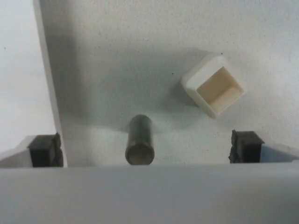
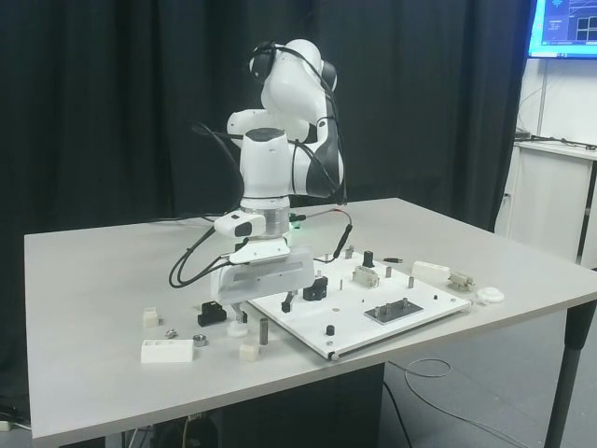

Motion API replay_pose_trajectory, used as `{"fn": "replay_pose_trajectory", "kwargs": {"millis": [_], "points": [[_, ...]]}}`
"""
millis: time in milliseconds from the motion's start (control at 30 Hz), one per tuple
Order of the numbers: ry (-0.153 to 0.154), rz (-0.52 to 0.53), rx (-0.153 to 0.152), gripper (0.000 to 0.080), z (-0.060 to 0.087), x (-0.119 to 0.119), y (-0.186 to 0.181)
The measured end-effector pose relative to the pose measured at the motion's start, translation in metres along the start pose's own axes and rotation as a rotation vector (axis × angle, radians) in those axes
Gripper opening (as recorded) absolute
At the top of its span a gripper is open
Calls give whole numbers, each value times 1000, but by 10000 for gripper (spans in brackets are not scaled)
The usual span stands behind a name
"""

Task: Remove round peg 3.

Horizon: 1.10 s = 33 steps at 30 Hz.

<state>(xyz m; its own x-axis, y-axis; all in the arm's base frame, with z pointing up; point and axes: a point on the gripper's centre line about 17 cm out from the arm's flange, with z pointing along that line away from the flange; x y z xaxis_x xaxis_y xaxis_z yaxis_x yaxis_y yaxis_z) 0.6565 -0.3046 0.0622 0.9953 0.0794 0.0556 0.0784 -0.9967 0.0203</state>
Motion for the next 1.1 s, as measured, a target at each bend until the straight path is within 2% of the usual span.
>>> {"fn": "replay_pose_trajectory", "kwargs": {"millis": [467,1100], "points": [[2,2,-1,800,-1,3,-3],[23,26,-7,800,-13,19,-9]]}}
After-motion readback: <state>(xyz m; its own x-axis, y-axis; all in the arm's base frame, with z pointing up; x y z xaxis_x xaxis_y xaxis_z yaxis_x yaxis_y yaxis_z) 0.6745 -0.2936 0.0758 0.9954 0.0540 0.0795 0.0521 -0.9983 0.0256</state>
